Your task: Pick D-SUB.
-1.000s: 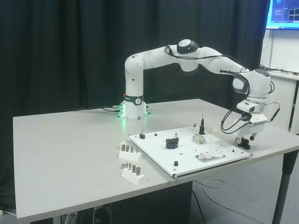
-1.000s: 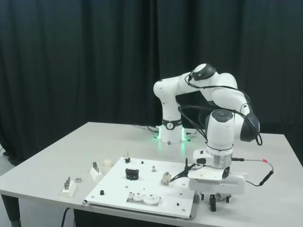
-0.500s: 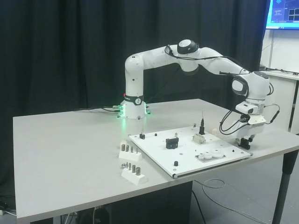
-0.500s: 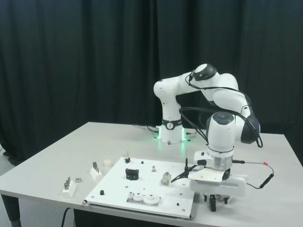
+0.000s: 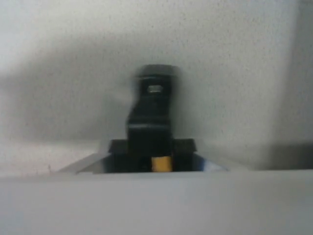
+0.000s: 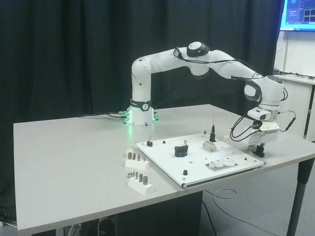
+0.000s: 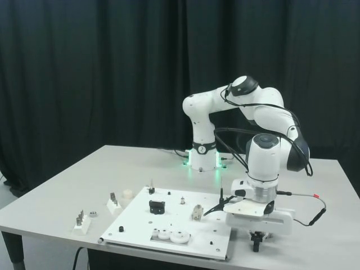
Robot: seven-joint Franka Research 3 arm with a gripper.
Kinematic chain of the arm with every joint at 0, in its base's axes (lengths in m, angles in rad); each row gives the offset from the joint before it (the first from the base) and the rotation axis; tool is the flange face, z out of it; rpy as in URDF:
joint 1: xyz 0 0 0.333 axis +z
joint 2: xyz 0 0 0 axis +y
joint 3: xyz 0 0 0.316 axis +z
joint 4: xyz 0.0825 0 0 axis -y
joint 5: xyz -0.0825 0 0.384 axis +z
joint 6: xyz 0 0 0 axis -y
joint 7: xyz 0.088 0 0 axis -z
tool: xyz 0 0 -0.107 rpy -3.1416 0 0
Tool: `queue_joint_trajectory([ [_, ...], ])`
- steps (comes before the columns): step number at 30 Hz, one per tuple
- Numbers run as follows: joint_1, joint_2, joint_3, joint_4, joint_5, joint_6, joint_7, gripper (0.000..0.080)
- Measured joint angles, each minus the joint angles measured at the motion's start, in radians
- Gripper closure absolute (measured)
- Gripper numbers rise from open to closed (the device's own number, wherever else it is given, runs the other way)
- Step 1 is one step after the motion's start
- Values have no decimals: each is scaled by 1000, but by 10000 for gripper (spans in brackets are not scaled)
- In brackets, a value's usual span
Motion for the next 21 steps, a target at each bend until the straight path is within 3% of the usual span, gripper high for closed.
queue_joint_trajectory([
  [2, 1, 0, 0, -1, 0, 1, 3, 504],
  [3, 1, 0, 0, -1, 0, 1, 6, 649],
  [15, 4, -30, -1, -1, -2, 0, 38, 648],
  [21, 5, -59, -1, -1, -27, -14, 51, 648],
])
